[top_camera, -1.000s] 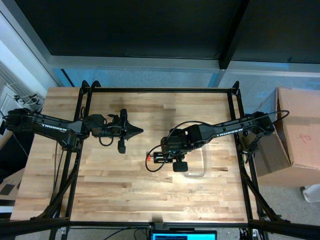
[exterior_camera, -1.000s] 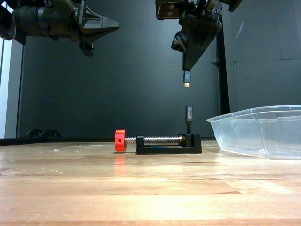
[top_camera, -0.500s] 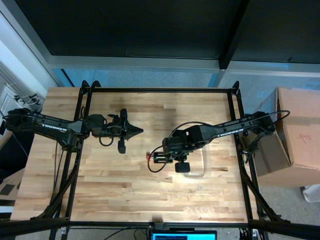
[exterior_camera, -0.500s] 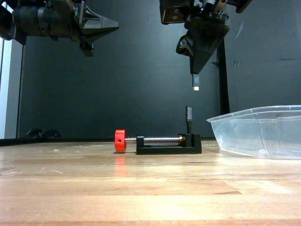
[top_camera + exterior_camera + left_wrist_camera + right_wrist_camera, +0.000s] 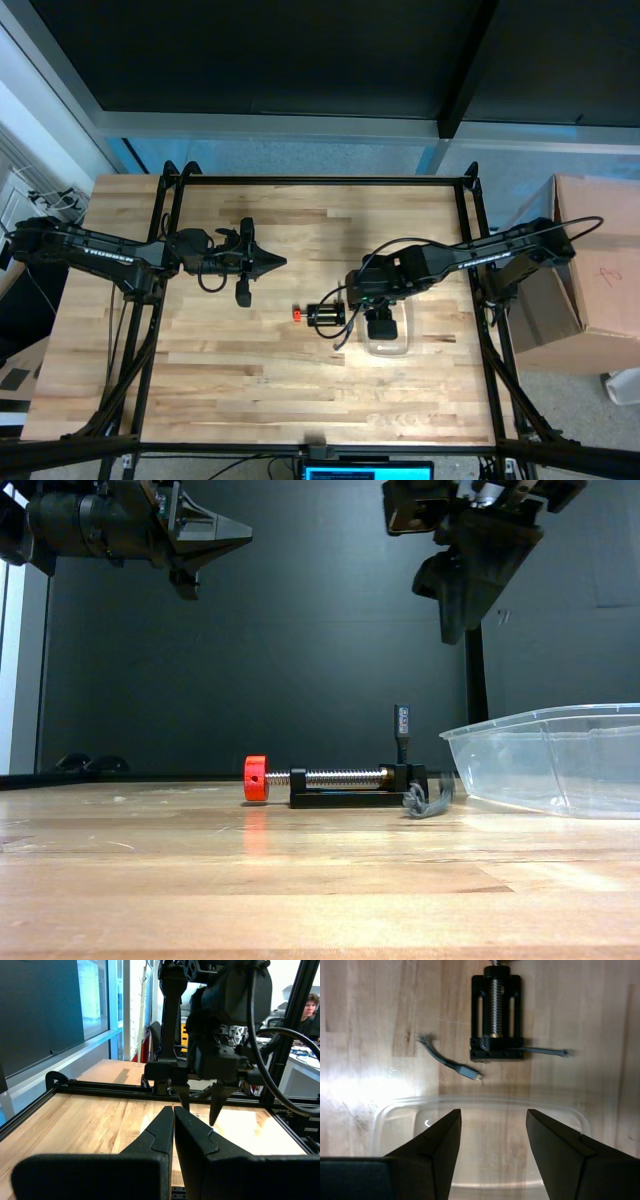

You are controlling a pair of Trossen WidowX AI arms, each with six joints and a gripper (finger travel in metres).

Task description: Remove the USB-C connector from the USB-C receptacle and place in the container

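While the right gripper (image 5: 492, 1115) hangs over the container (image 5: 485, 1100) with its 2 jaws spread apart and nothing between them, the connector (image 5: 452, 1063) lies free on the table (image 5: 250, 380). It rests outside the container, just beside the rim and near the vise (image 5: 477, 1010), clear of the receptacle (image 5: 402, 720), which stands upright on the vise.

From the low view the connector (image 5: 425, 802) shows only as a small grey curl at the foot of the vise (image 5: 350, 785); its plug end cannot be made out there, and whether it touches the container (image 5: 540, 755) cannot be told. The right gripper (image 5: 455, 630) points down above the container's near end, its upper part cut off by the frame.

From above, the right arm's wrist covers much of the container (image 5: 405, 345), and the connector is hard to pick out. The red knob (image 5: 298, 314) shows at the vise's other end.

The left gripper (image 5: 280, 262) hovers well apart from the vise, high over the table, pointing toward the right arm. Its jaws are pressed together and hold nothing (image 5: 173, 1108).
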